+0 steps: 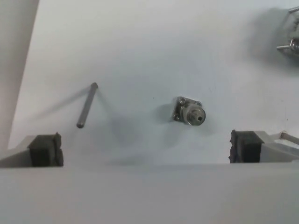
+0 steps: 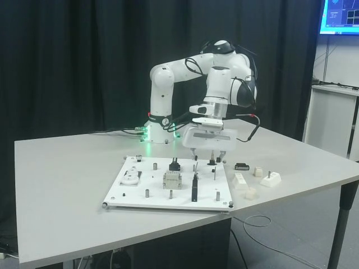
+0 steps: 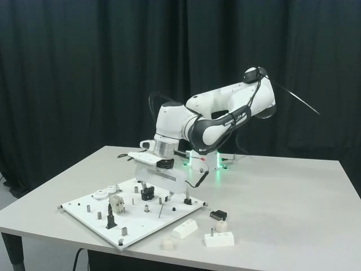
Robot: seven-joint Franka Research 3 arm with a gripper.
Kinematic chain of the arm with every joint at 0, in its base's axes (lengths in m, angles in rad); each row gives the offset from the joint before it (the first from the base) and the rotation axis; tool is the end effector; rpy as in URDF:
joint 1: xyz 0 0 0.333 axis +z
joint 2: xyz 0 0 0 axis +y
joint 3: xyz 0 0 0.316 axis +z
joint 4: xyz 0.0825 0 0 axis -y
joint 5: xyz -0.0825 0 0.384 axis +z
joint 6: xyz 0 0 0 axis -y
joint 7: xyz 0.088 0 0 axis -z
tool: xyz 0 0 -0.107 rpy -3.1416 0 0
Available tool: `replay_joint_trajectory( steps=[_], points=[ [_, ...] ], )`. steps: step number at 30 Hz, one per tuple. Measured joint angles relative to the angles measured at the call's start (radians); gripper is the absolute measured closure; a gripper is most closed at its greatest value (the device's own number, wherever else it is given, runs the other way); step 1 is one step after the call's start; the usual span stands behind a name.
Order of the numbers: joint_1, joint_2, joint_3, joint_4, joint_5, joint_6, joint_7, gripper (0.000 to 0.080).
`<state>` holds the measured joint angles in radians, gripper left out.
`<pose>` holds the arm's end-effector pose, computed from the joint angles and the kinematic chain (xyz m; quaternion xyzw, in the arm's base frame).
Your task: Insert round peg 1.
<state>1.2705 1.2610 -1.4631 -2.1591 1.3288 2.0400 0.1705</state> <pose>0.5484 -0.0442 0.2534 0.8719 -0.4777 0.0941 0.0514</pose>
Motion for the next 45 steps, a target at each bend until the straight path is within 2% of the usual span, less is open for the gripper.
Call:
replay_joint_trajectory(
  steps=[26, 45],
  points=[
    [0.009, 0.000, 0.033, -0.016, 0.004, 0.071, 0.000, 0.0003],
    [0.008, 0.000, 0.044, -0.017, 0.012, 0.111, 0.000, 0.0003]
  ],
)
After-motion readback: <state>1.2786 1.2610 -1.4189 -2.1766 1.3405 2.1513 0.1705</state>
